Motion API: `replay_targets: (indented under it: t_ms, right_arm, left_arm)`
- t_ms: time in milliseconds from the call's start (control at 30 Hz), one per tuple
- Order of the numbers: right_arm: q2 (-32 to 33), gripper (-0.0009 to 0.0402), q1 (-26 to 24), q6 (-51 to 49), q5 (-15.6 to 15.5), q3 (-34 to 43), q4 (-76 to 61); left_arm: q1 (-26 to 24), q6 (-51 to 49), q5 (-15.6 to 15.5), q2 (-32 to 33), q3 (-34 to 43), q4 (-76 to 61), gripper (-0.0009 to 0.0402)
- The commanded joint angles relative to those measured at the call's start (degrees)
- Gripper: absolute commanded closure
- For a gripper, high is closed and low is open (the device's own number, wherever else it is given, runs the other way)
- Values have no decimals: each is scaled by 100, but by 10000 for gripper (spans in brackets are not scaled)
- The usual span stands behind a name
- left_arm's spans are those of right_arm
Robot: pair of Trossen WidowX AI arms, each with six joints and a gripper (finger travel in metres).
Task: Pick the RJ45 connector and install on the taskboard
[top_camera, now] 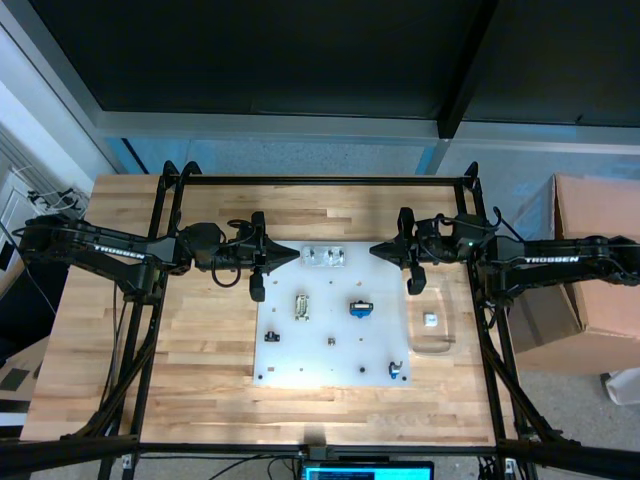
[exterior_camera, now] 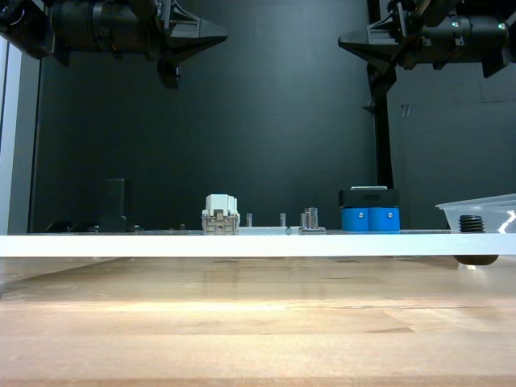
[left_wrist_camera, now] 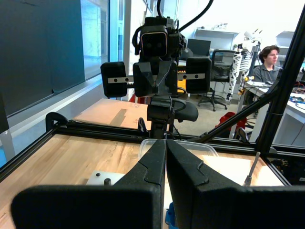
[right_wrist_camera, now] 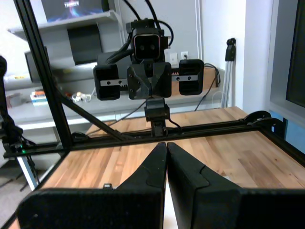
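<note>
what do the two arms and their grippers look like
The left arm and right arm: black, white TROSSEN lettering, black cables. The left gripper and right gripper, facing each other above the board's far edge, end in black wedge-shaped fingers tapering to a point.

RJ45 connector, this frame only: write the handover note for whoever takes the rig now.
Left gripper: shut on nothing, held high over the far left part of the white board.
Right gripper: shut on nothing, high over the far right part, pointing at the left one.
Connector: in neither gripper. The white block in the clear tray shows nothing darker on it, and no cable runs off it.
Blue jack, near right corner: cannot tell whether the plug is in.
Done: the tray looks emptied of it.
Left: check the jack close up. If it is empty, find the plug and seat it.
</note>
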Motion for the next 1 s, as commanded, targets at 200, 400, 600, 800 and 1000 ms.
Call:
replay_targets:
  t_ms: [200,400,600,800,1000]
  right_arm:
    - [4,394,107,44,111,-17,48]
    - [4,394,302,46,426,-17,90]
    - [9,394,442,87,638,55,22]
    - [48,393,487,85,772,142,-166]
    - [46,393,485,85,776,144,-146]
  left_arm:
    - [0,0,2,0,0,0,393]
    - [0,0,2,0,0,0,393]
    - [0,0,2,0,0,0,393]
    - [2,0,2,0,0,0,393]
    - [0,0,2,0,0,0,393]
